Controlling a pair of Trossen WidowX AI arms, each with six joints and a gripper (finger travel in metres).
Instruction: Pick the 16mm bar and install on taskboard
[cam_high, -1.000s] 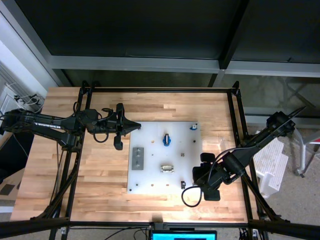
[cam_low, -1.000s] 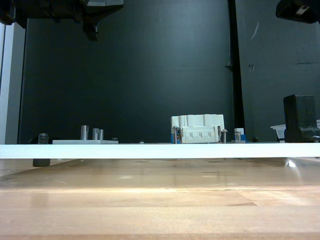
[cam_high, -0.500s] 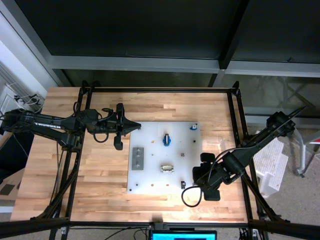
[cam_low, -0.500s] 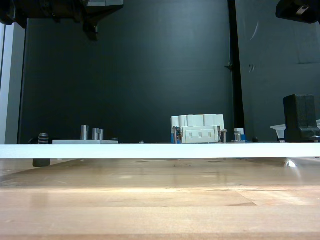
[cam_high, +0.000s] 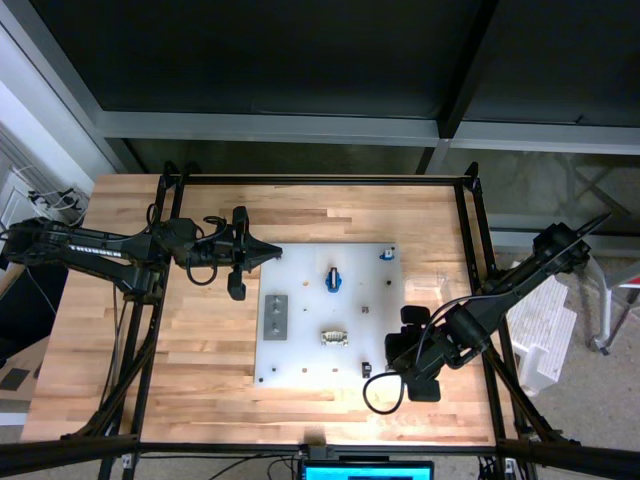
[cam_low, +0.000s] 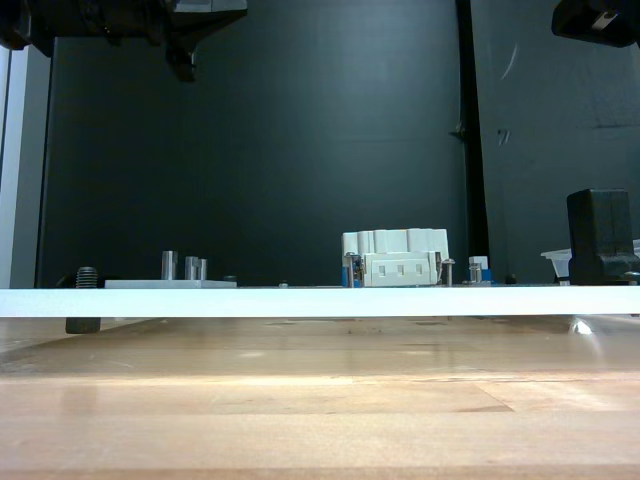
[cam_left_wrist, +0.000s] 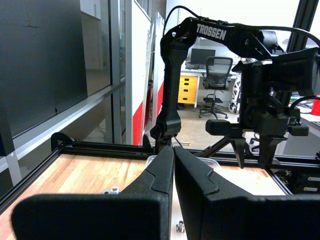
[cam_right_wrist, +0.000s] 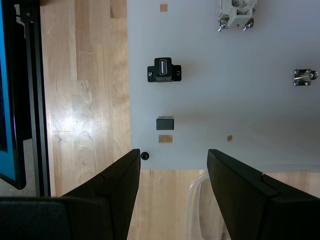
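Left tool (cam_high: 272, 255), pinched shut, hovered at the board's (cam_high: 300, 345) upper-left edge; right tool (cam_high: 398, 352) — gaping wide — hung lower right. Bar unseen — find it first, grip squarely.

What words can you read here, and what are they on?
"TROSSEN": white letters on the right arm, in the left wrist view.
White letters on the left arm, high view: too small to read.
No other text. The left hand, shut, hangs beside the board's far left corner; right hand, open, over its near right edge. 16mm bar: cannot tell where.
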